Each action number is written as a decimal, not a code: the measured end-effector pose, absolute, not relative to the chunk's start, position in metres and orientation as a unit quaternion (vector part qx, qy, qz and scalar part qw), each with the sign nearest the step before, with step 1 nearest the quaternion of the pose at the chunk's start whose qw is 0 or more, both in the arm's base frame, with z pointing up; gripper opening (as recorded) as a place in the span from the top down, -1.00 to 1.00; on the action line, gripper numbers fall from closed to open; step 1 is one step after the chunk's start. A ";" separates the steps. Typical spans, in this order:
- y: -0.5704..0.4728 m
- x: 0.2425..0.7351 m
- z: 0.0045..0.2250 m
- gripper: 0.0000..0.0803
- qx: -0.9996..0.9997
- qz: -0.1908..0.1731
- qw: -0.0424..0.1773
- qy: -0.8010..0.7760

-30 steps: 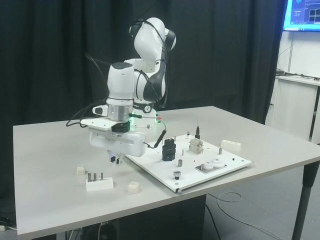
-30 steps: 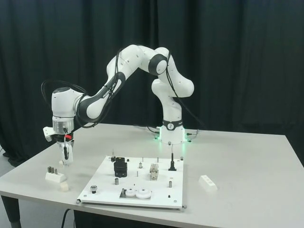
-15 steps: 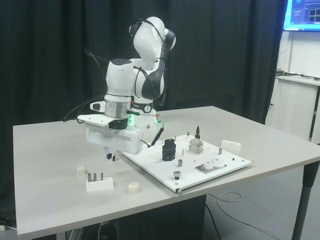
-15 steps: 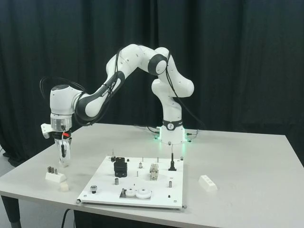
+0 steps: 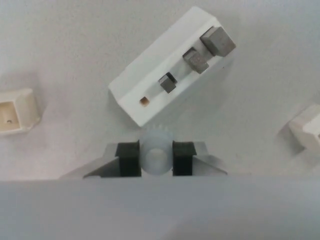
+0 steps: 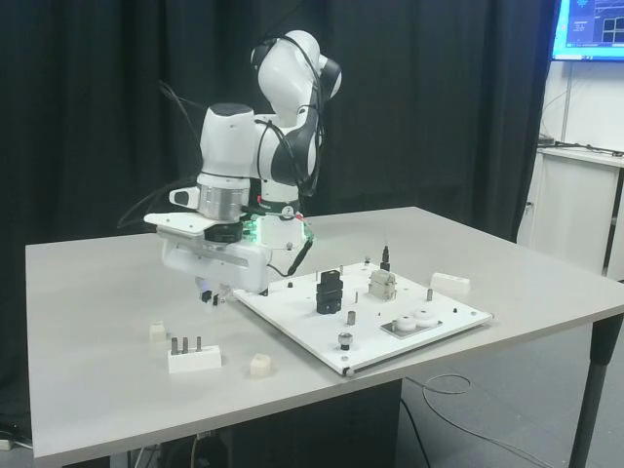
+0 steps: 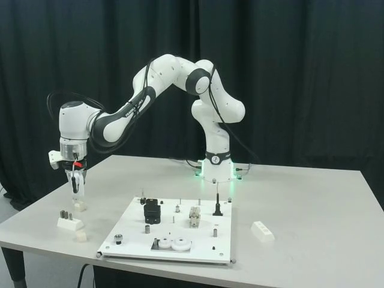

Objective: Insert small gear.

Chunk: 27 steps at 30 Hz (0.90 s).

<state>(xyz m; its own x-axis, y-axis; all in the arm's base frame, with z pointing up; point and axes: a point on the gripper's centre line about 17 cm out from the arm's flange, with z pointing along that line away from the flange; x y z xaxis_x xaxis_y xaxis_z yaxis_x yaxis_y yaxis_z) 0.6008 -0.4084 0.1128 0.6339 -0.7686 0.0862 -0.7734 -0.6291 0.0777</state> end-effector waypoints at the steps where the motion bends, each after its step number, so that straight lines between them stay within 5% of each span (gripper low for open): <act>1: -0.409 0.601 0.113 0.67 0.902 0.022 0.054 -0.428; 27: -0.349 0.645 0.120 0.67 0.871 0.029 0.023 -0.489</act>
<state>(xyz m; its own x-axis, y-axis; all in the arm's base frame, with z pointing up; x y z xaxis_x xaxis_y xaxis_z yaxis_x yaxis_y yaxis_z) 0.6455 -0.3494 0.1201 0.5198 -0.8512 0.0725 -0.8538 -0.5205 0.0113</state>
